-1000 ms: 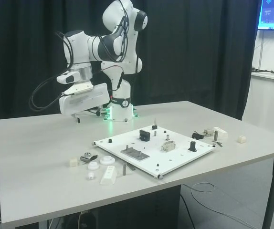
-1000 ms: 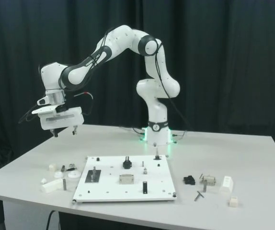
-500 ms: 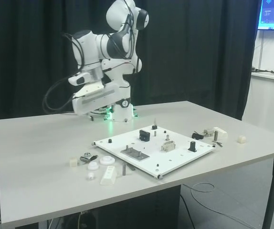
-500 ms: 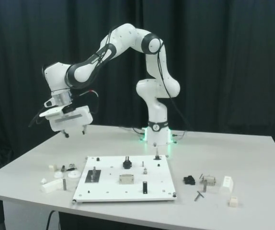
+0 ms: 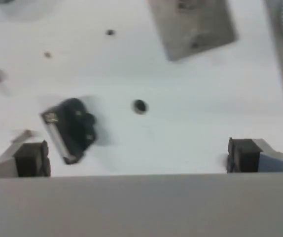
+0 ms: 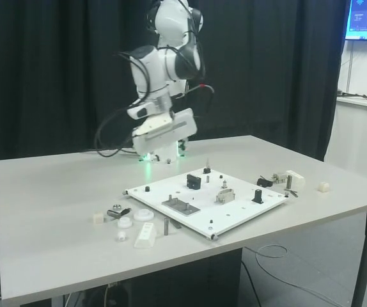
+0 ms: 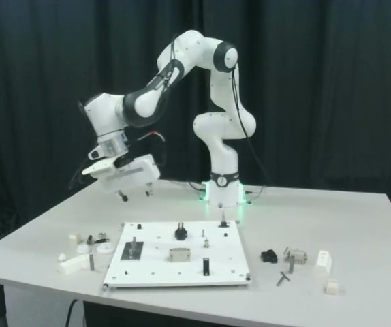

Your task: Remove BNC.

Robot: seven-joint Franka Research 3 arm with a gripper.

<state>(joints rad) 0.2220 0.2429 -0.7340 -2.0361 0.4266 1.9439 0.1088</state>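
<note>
You are in the approach: the white two-fingered gripper [image 5: 137, 157] hangs wide open and empty, the black BNC connector [image 5: 72, 127] below near one fingertip, so centre and descend.

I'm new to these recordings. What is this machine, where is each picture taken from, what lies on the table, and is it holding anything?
The machine is a white robot arm with seven joints, bolted to a grey table. Its gripper has two fingers. Two pictures come from cameras standing in the room; the third comes from a camera on the wrist, looking down past the fingertips.

On the table lies a white board carrying small mounted parts, among them a black connector and a grey metal plate. Loose small parts lie beside one end of the board, and more beside the other.

In the wrist view the gripper is open and holds nothing. It hangs in the air above the board.
</note>
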